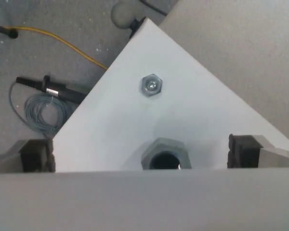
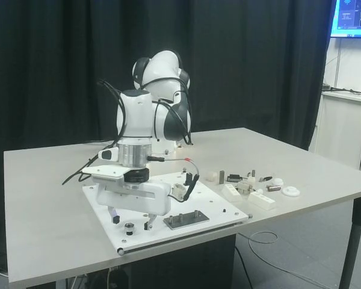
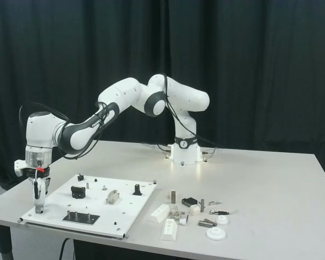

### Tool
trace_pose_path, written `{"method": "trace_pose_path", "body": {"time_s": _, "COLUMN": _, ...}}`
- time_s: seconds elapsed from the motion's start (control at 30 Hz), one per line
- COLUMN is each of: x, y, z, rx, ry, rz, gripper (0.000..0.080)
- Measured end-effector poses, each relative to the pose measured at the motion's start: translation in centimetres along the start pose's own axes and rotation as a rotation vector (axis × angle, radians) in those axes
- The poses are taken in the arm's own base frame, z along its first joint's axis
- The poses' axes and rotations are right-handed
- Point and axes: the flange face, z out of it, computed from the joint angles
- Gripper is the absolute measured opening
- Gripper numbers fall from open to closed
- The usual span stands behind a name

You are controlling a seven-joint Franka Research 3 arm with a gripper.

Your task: Remove bolt 4.

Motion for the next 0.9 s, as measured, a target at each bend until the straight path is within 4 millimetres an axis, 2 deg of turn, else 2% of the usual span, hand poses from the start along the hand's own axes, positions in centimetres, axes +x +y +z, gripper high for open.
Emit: {"method": "trace_pose_path", "body": {"time_s": 0.9, "x": 0.4, "y": 0.5, "z": 1.1, "rx": -0.009, "ry": 0.000, "rz": -0.040, "gripper": 0.0800}}
